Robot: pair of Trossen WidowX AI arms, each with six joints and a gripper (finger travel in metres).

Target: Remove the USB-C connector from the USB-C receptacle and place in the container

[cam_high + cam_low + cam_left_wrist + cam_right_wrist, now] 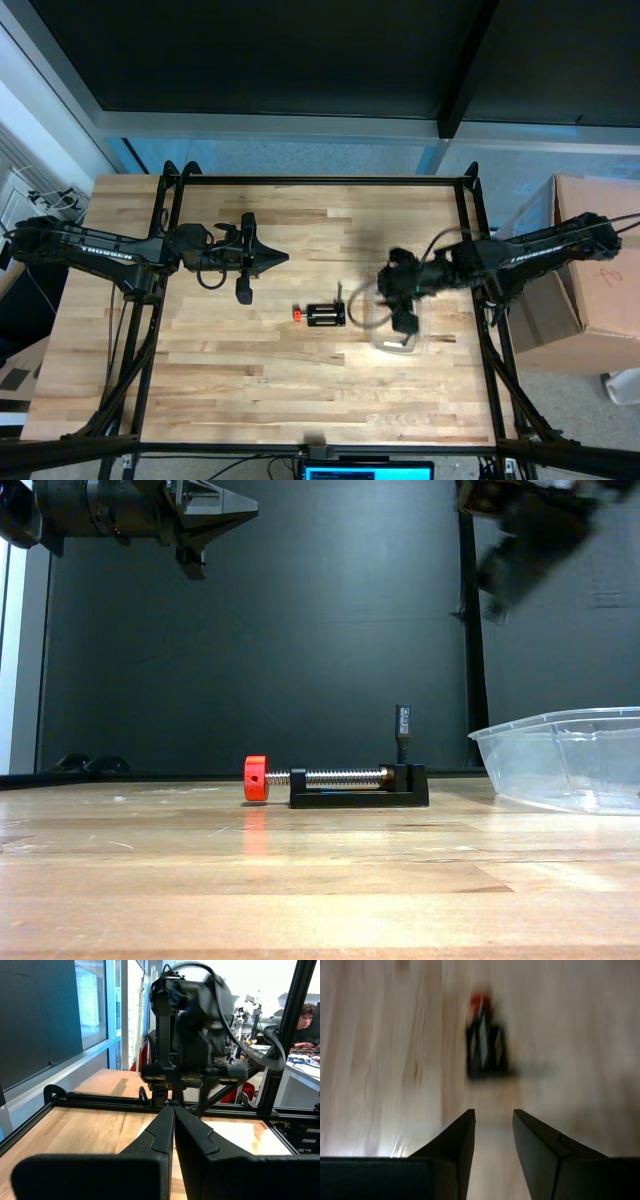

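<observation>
Two objects stand on the near half of the wooden table (250, 390): a small black screw clamp (350, 792) with a red knob (256, 778) at its left end, and, just beside it on the right, a clear plastic container (570, 750). The USB-C connector (403, 723) stands upright at the right end of the clamp, with its lower end in the USB-C receptacle (404, 772) there; how deep it sits I cannot tell. Neither gripper touches it. The right gripper (398, 296) hangs in the air above the left part of the container, near the connector but higher than it and to its right, and it points down toward the clamp. Its fingers (460, 1145) are spread, with a bare gap between them, and in the right wrist view the clamp shows blurred beyond the fingertips, apart from them. A little farther from the near edge, the left gripper (283, 257) is over the table on the left side of the clamp, well above the wood, and it points to the right. Its fingers (160, 1135) are pressed together, with nothing held between them. The connector lies well apart from this gripper, lower and to its right. Beyond the right edge of the table stands a cardboard box (600, 270).
</observation>
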